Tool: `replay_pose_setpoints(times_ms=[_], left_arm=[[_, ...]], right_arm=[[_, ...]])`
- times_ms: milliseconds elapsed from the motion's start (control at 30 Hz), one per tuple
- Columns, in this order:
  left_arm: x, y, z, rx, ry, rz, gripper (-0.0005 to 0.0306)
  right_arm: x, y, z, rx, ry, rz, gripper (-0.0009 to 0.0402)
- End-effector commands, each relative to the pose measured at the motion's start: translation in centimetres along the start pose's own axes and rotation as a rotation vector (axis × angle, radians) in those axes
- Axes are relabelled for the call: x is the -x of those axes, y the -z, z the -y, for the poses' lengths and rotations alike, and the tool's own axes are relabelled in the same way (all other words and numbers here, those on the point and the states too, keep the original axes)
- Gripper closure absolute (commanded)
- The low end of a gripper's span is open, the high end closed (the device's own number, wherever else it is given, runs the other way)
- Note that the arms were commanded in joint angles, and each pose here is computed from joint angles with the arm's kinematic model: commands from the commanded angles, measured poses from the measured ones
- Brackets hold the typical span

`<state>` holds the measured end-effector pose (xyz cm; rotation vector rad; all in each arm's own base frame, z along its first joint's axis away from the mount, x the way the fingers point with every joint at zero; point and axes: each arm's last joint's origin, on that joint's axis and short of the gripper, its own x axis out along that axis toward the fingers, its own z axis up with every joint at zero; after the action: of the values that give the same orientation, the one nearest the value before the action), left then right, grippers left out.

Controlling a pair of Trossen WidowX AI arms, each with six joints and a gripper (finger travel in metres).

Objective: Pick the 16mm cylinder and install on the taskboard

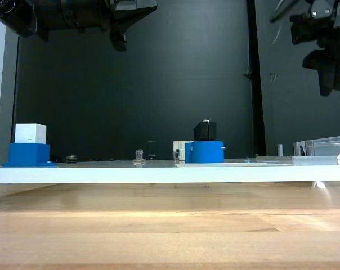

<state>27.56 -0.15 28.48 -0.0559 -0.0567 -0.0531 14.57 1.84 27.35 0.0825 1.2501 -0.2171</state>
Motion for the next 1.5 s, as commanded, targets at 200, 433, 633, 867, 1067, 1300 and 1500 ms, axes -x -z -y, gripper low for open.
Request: replay_pose_setpoints(times_ms=[200, 433, 633, 867, 1067, 1300, 1500], left_arm=[[0.0, 0.0, 0.0, 0.0, 0.0, 0.001, 0.03], [0.0, 0.0, 0.0, 0.0, 0.0, 0.001, 0.03], [0.0, 0.0, 0.0, 0.0, 0.0, 0.001, 0.03], [0.0, 0.0, 0.0, 0.0, 0.0, 0.001, 0.03], [0.0, 0.0, 0.0, 0.0, 0.0, 0.001, 0.03], [0.0, 0.0, 0.0, 0.0, 0.0, 0.001, 0.03], [0.0, 0.0, 0.0, 0.0, 0.0, 0.001, 0.03]], right_arm=[[-1.6, 0.9, 0.0, 0.013, 0.014, -0.063, 0.0182], [-3.1, 1.8, 0.0, 0.021, 0.03, -0.113, 0.0175], [-4.2, 2.1, -0.1, 0.02, 0.005, -0.12, 0.0178], [-4.9, 2.3, -0.2, 0.019, 0.006, -0.126, 0.0178], [-5.5, 2.1, -0.4, -0.001, 0.021, -0.16, 0.0177], [-6.3, 2.0, -0.6, -0.029, 0.04, -0.201, 0.0177], [-6.4, 1.9, -0.7, -0.066, 0.043, -0.2, 0.0177]])
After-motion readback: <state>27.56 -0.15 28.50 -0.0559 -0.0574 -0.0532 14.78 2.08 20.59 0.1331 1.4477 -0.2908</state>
